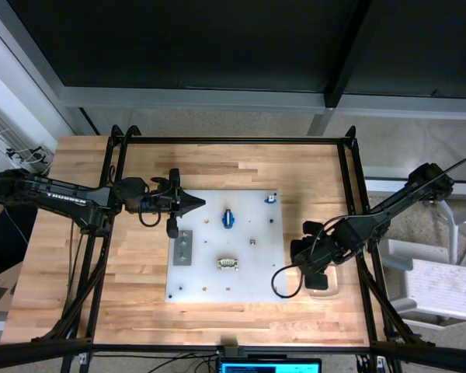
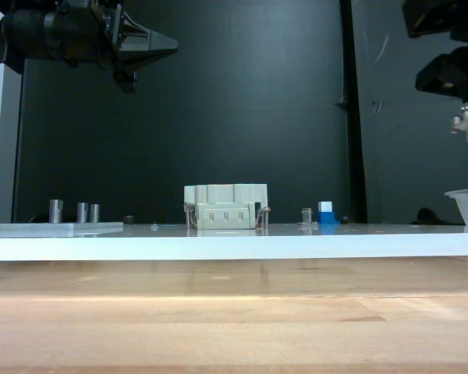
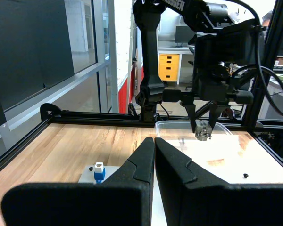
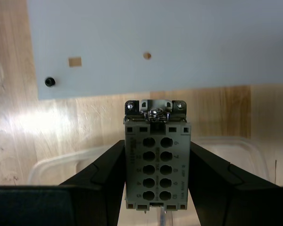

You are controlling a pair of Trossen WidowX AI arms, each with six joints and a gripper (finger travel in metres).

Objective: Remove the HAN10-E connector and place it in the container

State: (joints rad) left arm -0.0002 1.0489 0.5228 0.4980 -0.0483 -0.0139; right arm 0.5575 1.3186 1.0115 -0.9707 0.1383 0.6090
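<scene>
My right gripper point(image 4: 155, 181) is shut on the HAN10-E connector point(image 4: 155, 160), a pale grey block with ten numbered holes and a metal clip at its end. It hangs in the air over the container point(image 4: 240, 148), a clear shallow tray on the wood beside the white board's right edge. In the left wrist view the connector point(image 3: 203, 132) hangs between the right fingers just above the tray's rim point(image 3: 172, 125). In the high view the right gripper point(image 1: 314, 273) covers most of the container point(image 1: 330, 291). My left gripper point(image 1: 196, 203) is shut and empty, high over the board's left edge.
On the white board point(image 1: 252, 291) stand a beige connector housing point(image 1: 227, 265), a blue knob part point(image 1: 227, 219), a grey metal block with holes point(image 1: 183, 249) and a small blue-white piece point(image 1: 270, 199). A black frame surrounds the wooden table.
</scene>
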